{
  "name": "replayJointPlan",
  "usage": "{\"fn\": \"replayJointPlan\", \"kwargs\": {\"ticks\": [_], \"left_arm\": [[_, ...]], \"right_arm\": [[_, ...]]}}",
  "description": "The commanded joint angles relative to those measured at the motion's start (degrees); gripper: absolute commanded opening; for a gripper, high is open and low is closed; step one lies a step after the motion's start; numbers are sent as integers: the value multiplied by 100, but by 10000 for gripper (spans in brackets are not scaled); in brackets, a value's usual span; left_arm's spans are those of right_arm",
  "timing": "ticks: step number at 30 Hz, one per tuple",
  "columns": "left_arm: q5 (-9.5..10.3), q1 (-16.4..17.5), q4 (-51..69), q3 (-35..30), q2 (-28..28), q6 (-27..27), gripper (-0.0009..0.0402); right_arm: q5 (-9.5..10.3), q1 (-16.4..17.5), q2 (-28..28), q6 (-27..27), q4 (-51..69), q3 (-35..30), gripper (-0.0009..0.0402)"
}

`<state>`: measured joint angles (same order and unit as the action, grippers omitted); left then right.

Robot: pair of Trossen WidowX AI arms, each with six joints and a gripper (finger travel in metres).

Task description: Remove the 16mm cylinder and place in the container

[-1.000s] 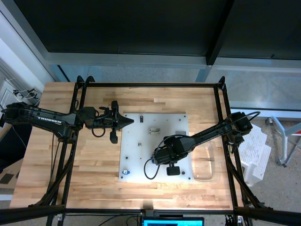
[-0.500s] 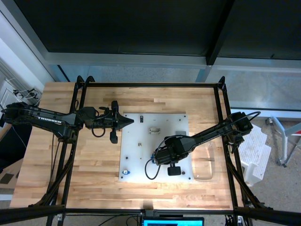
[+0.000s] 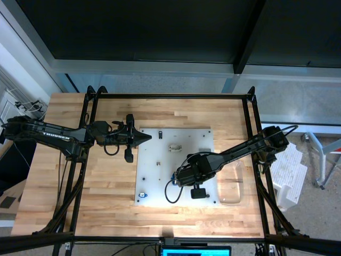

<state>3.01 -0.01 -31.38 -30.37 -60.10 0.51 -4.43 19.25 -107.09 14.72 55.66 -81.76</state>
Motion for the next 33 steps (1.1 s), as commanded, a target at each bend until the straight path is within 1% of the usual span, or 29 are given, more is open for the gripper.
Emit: {"fn": "replayJointPlan", "kwargs": {"ticks": [1, 11, 16, 19, 24, 27, 30, 33], "left_arm": [[0, 0, -2, 0, 0, 0, 0], [0, 0, -2, 0, 0, 0, 0], [0, 2, -2, 0, 0, 0, 0], [0, 0, -2, 0, -2, 0, 0], [0, 2, -2, 0, 0, 0, 0], [-2, 0, -2, 0, 0, 0, 0], [0, 0, -2, 0, 0, 0, 0], [-2, 2, -2, 0, 0, 0, 0]], "right_arm": [[-2, 2, 42, 4, -4, -11, 0], [0, 2, 63, 15, -2, -11, 0], [-4, 2, 63, 264, 11, -11, 7], [-37, 2, 63, 323, 24, -11, 45], [-52, 2, 63, 409, 24, -9, 145], [-52, 2, 61, 409, 17, 11, 194], [-55, 4, 59, 411, 9, 44, 223], [-52, 4, 57, 409, -76, 92, 229]]}}
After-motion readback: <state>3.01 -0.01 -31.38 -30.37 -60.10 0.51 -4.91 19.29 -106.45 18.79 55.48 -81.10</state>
